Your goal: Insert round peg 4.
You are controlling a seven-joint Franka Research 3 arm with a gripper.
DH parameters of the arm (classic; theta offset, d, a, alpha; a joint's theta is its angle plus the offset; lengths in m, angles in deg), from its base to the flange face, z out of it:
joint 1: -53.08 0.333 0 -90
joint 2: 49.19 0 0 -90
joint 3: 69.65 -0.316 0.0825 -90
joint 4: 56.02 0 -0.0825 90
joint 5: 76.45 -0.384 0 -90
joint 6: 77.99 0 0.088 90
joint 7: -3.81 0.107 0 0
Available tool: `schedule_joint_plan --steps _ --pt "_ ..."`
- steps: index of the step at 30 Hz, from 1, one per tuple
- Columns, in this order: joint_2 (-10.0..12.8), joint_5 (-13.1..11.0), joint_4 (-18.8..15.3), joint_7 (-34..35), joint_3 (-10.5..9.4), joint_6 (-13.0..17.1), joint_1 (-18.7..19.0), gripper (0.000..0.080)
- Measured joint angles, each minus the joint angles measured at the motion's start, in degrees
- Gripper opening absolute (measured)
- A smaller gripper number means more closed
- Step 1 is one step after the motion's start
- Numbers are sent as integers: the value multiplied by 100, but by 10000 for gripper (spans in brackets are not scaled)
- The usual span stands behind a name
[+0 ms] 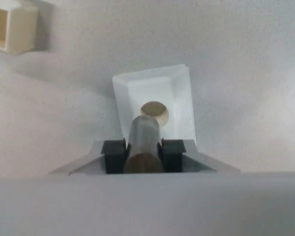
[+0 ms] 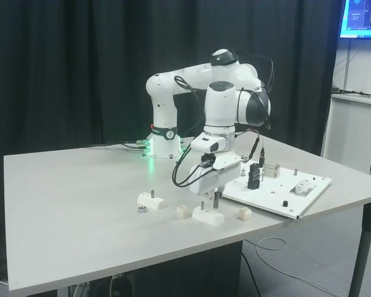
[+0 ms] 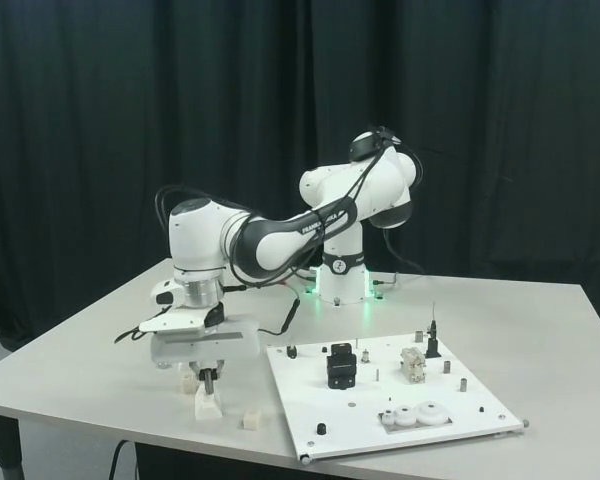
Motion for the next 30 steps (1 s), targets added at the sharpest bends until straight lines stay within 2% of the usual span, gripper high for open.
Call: schedule_joint_plan --steps 9,30 --pt "-4 36 0 15 111 -82 66 153" --pt "-9 37 1 33 146 -81 132 153"
